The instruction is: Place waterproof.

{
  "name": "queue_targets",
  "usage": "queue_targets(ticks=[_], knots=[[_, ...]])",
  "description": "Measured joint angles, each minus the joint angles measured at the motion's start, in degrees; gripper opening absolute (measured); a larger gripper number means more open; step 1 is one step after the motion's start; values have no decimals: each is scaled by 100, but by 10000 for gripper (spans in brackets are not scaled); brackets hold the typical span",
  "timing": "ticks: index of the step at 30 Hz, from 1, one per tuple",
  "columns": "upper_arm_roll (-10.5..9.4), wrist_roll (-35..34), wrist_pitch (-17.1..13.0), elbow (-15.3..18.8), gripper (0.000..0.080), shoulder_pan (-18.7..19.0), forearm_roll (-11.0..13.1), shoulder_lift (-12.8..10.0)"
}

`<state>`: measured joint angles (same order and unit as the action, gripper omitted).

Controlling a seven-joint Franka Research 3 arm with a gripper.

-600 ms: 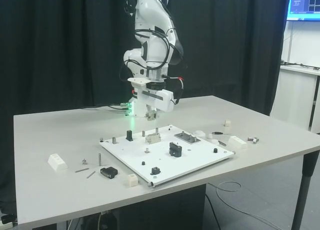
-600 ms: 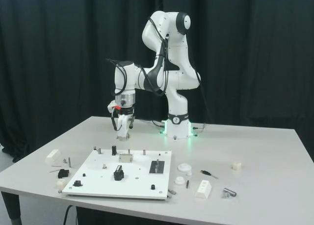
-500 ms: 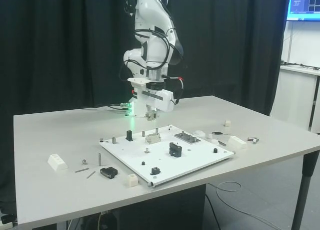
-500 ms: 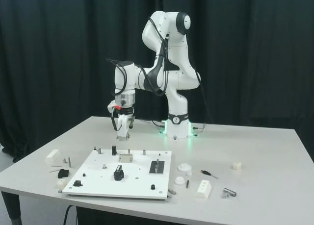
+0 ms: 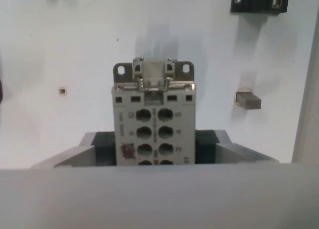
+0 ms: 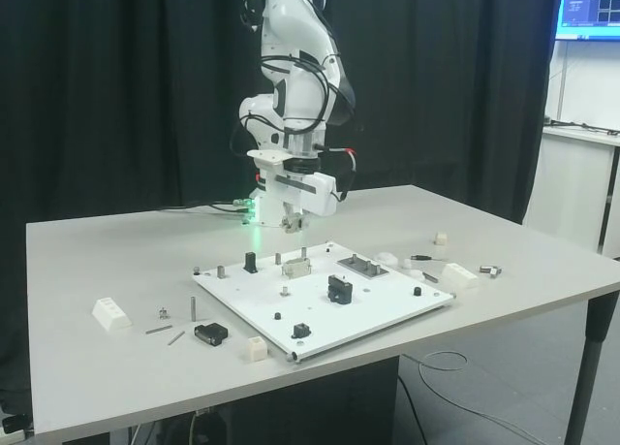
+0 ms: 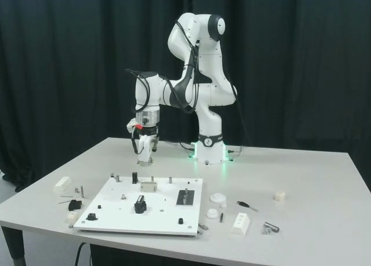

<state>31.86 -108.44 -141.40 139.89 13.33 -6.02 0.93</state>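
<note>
Grey tabletop (image 6: 97,261) is carrying the white assembly board (image 6: 368,314); I am still hovering, my fingers (image 6: 291,222) clenched around the grey multi-hole connector block (image 5: 152,124).

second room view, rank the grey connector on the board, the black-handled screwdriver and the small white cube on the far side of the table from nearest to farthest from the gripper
1. Grey connector, on the white board just below the gripper.
2. Black-handled screwdriver, on the table past the board's edge, beyond the white gears.
3. Small white cube, farther out on that same side.
</note>
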Motion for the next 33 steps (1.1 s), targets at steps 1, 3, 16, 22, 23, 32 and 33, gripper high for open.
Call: queue_targets(ticks=[1, 3, 16, 22, 23, 32, 33], knots=[[0, 0, 0, -1, 317, 0, -1, 0], [0, 0, -2, -4, 317, -1, -3, 0], [6, 0, -12, -38, 317, -16, -58, 0], [15, 0, -53, -60, 317, -42, -225, 0], [18, 0, -68, -64, 317, -51, -264, 0], [74, 47, -132, -139, 317, -295, -768, 0], [93, 74, -140, -150, 317, -332, -835, 0]])
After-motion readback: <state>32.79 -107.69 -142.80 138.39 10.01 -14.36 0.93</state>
